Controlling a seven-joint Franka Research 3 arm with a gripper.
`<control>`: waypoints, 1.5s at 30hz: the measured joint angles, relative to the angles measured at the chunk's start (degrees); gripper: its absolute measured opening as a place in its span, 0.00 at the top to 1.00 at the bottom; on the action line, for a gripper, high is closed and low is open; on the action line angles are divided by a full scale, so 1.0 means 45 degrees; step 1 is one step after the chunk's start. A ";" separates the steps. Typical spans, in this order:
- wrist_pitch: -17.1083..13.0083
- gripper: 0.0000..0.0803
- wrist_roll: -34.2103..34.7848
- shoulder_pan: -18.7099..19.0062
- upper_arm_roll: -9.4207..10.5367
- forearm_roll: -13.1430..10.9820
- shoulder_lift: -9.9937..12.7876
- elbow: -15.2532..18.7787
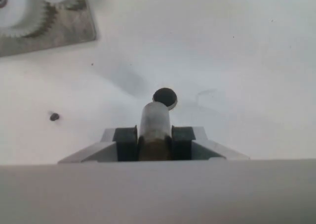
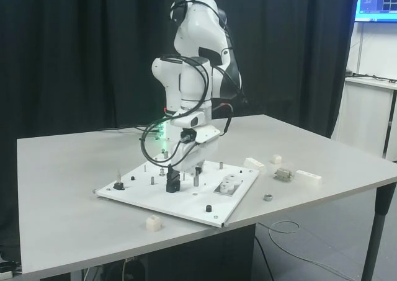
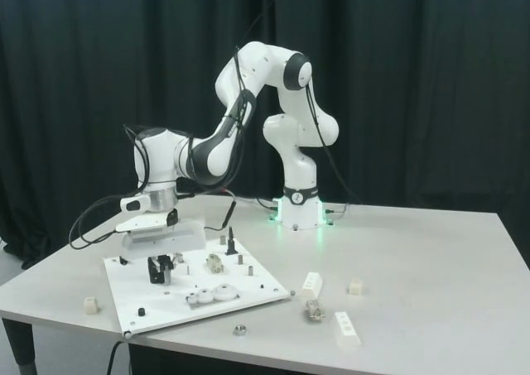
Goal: Place round peg 4.
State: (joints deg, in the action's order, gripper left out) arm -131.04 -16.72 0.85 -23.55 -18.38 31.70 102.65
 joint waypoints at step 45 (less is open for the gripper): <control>0.0094 0.82 0.0570 0.0306 -0.0030 -0.0017 -0.0519 0.0203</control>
State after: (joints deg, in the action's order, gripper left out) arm -130.61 -14.16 2.23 -23.68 -18.46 29.37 103.56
